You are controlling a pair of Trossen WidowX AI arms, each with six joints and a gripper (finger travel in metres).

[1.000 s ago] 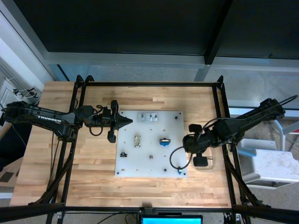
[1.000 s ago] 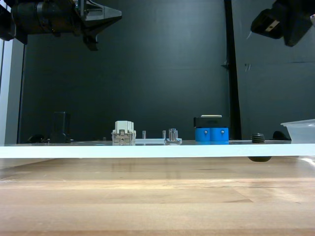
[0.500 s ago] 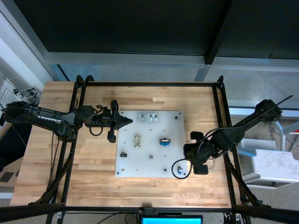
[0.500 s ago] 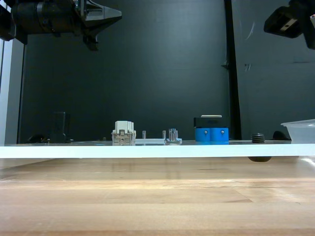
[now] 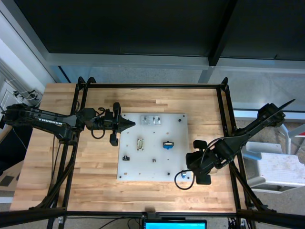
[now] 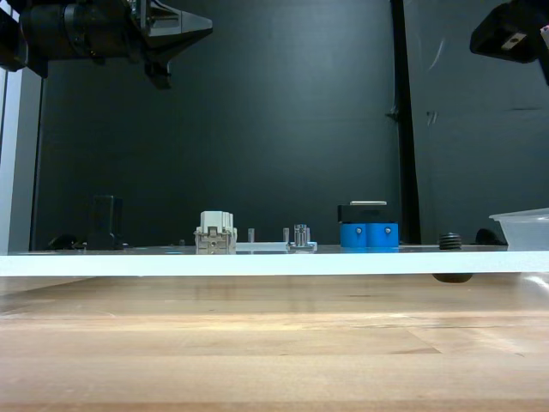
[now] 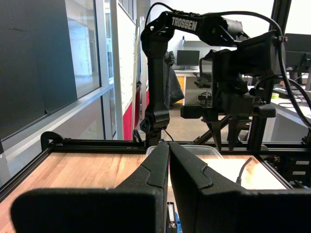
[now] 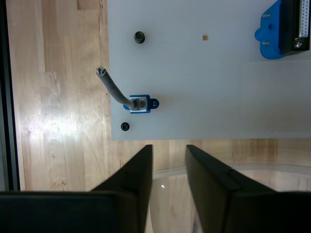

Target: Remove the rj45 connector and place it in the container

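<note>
The rj45 connector (image 8: 139,103) sits plugged in a small blue socket block (image 8: 148,103) near the white board's (image 5: 150,164) near right corner, with a short grey cable stub (image 8: 112,86) curving off it. That same blue socket block (image 5: 185,176) shows in the high view. My right gripper (image 8: 167,149) hovers open high above the board's edge, apart from the plug, its fingers empty. The clear container (image 8: 243,171) lies beside the board under that arm, its rim (image 6: 521,221) visible in the low view. My left gripper (image 5: 131,123) hangs shut and empty over the board's far left edge.
On the board stand a blue-and-black connector (image 5: 167,144), a grey-white connector (image 5: 140,144) and small black screws (image 8: 140,37). A black frame rail (image 5: 228,124) runs along the table's right side, and another rail (image 5: 76,124) along the left.
The right arm has swung toward the table's near edge, from beside the board's right side to over its near right corner. The left arm has not moved.
</note>
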